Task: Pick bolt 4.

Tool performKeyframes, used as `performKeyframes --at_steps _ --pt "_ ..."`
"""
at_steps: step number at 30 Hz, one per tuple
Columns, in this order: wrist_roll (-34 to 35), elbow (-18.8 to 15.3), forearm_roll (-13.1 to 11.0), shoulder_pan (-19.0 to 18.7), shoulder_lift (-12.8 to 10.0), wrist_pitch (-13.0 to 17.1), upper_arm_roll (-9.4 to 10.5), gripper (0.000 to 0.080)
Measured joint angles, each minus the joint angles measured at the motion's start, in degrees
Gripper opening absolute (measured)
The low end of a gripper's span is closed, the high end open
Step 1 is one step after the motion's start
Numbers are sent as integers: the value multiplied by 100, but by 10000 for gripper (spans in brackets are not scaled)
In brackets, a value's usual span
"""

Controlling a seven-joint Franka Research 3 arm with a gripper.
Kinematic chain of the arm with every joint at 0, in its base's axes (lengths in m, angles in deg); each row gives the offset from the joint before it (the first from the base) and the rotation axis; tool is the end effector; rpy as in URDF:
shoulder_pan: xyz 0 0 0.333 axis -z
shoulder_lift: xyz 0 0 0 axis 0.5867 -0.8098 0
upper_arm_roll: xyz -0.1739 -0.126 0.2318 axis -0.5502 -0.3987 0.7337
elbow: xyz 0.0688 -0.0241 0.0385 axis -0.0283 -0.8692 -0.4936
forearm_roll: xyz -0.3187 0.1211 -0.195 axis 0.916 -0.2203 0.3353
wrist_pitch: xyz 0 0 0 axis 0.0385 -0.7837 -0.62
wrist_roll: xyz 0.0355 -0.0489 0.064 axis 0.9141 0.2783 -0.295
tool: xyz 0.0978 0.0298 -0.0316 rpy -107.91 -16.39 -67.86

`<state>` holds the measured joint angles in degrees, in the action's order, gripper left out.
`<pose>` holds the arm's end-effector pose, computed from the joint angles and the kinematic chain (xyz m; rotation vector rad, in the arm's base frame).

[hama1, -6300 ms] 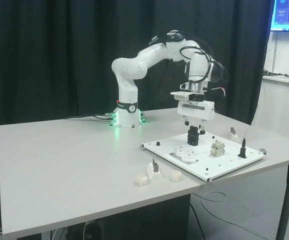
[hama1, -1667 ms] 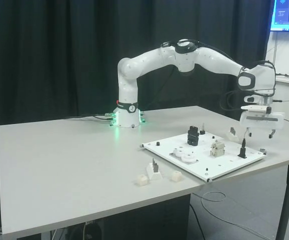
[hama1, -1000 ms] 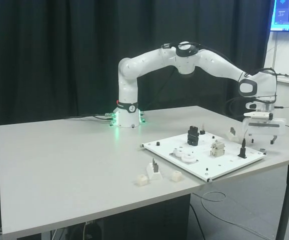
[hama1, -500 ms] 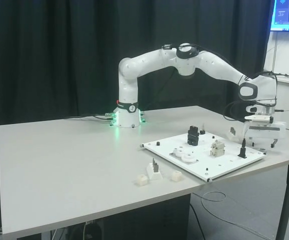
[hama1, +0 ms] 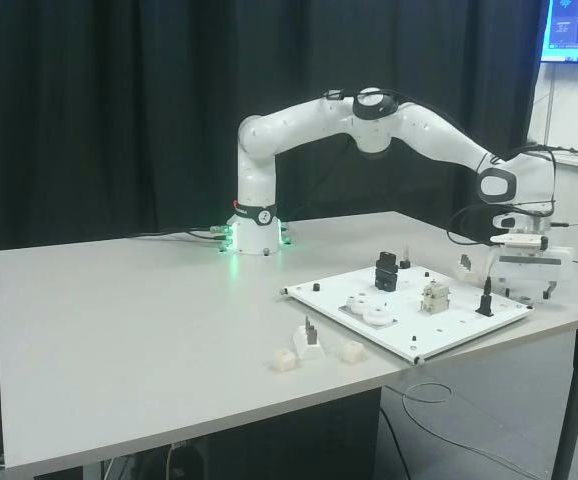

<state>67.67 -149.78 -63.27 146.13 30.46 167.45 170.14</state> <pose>0.6197 0.4313 0.1704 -2.2713 2.0999 -0.2350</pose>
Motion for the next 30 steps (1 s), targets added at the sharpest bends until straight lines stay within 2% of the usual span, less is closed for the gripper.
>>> performKeyframes --at_steps 13,14,19,20,25,26,30 --pt "111 74 21 128 10 59 139 800" --pt "110 76 26 131 11 64 144 699" --pt "31 81 43 131 16 64 148 699" --pt "-10 82 44 131 17 64 148 512" --pt "-141 82 45 134 20 64 150 512" --pt "-152 83 45 135 20 64 150 348" --pt "-221 89 47 141 23 65 151 348"
